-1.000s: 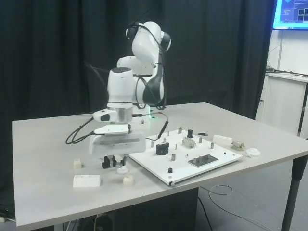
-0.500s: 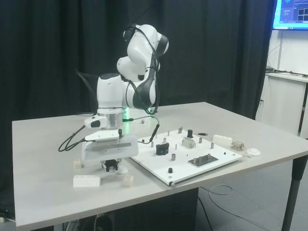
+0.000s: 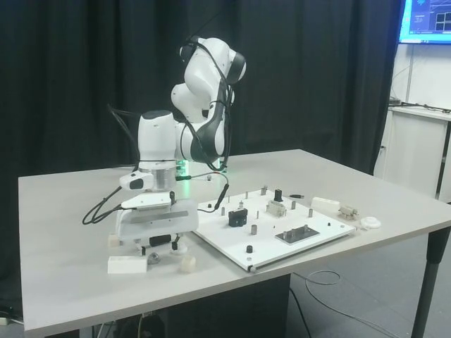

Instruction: Place bolt 4.

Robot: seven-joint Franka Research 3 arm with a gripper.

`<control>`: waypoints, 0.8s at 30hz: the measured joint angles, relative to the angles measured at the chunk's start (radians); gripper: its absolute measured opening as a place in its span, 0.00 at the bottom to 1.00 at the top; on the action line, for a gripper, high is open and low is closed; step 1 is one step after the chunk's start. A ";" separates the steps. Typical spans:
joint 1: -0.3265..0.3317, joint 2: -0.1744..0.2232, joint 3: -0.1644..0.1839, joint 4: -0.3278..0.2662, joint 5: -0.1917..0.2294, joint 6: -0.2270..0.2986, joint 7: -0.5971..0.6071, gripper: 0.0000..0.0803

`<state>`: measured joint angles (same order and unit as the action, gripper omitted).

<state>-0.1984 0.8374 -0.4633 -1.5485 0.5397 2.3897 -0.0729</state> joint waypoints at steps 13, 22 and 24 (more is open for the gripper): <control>0.000 -0.002 -0.002 0.012 0.000 -0.002 -0.003 0.99; 0.000 -0.008 -0.002 0.016 0.000 -0.007 -0.003 0.99; 0.000 -0.009 -0.002 0.016 0.000 -0.007 -0.003 1.00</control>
<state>-0.1988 0.8285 -0.4648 -1.5325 0.5397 2.3822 -0.0761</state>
